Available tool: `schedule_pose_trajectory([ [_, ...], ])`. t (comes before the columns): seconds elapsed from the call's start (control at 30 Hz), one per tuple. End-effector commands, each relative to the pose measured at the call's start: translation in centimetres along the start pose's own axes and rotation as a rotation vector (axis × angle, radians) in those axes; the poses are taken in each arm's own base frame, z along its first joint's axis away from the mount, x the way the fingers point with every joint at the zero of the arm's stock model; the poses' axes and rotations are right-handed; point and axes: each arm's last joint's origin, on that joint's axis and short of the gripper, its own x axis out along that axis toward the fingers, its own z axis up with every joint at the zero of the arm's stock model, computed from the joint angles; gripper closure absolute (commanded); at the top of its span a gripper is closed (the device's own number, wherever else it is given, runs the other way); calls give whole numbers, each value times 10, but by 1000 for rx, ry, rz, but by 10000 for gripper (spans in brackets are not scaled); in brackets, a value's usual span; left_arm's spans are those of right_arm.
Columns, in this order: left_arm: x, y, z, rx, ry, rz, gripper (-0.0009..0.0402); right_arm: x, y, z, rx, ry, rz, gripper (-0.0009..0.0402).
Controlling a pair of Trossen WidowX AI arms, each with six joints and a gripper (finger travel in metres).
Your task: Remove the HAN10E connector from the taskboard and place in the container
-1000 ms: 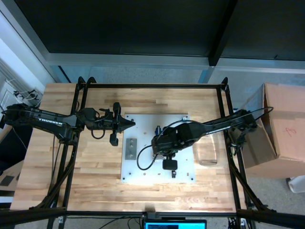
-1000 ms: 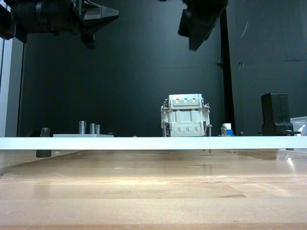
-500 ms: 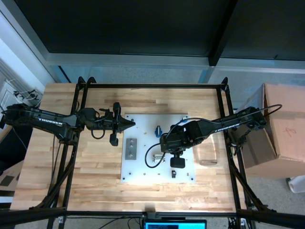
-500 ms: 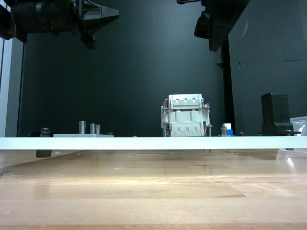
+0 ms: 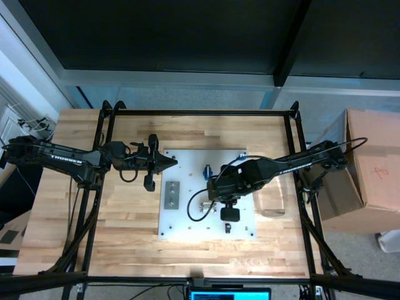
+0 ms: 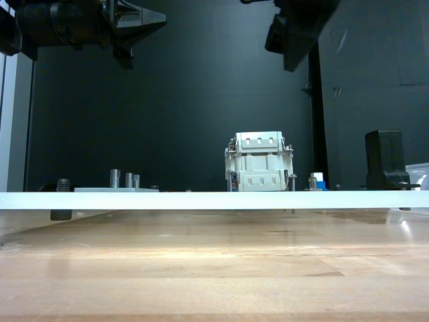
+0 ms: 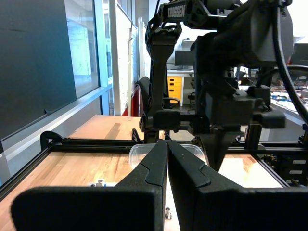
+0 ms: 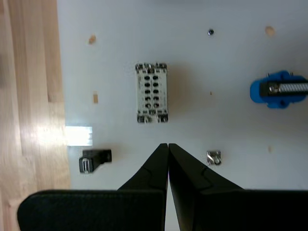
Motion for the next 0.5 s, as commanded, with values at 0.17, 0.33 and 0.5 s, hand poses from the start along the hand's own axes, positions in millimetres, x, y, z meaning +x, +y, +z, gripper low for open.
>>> schedule_pose_trajectory([
  [0.17,0,0,0,0,0,0,393,15,8,21,-23,9,-2,393],
  [0.33,0,0,0,0,0,0,393,28,12,31,-33,29,-7,389],
  [0.5,0,0,0,0,0,0,393,31,12,32,-33,35,-10,367],
])
